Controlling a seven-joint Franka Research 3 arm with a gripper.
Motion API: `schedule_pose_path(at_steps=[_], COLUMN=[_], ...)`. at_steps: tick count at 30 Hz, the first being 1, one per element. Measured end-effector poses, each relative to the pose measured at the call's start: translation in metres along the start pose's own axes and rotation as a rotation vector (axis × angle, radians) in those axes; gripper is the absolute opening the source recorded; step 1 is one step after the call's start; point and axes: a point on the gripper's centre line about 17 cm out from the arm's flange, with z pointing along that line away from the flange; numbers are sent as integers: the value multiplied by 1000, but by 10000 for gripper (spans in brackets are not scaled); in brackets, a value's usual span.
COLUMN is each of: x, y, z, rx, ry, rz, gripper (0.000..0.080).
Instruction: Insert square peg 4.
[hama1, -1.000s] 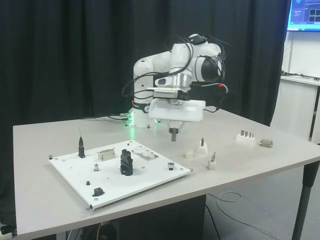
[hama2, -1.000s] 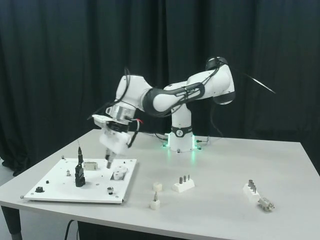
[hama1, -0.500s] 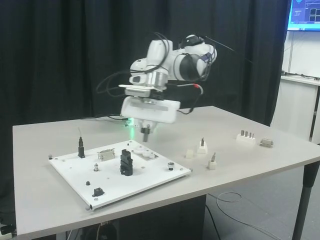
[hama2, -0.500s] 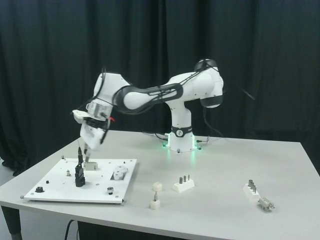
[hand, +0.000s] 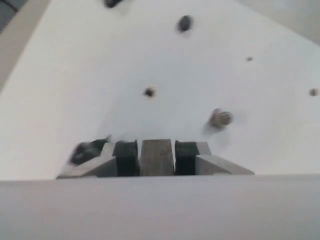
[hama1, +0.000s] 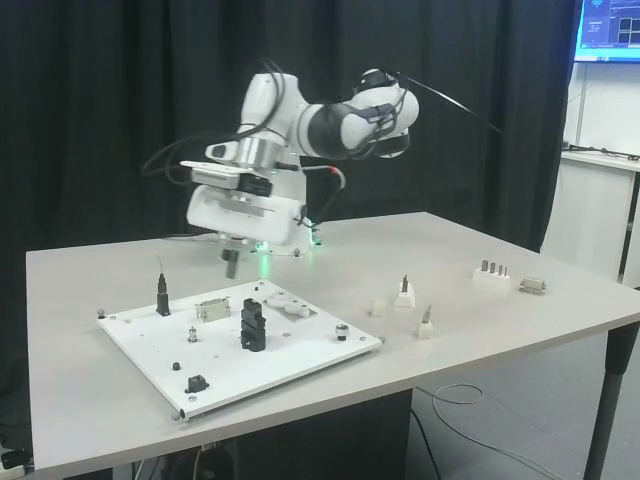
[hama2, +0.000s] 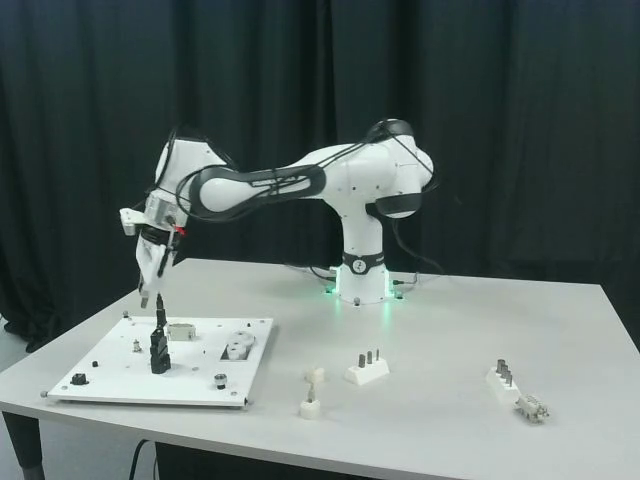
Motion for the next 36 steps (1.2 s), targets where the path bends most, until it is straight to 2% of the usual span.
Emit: schedule_pose_path(at_steps=[6, 14, 26, 36], x=[11, 17, 20, 19], y=[46, 107, 170, 204], z=[7, 19, 42, 56], rx=[-24, -43, 0, 26], ry=[-8, -37, -59, -114], rz=[26, 64, 212, 285], gripper=[155, 155, 155, 155])
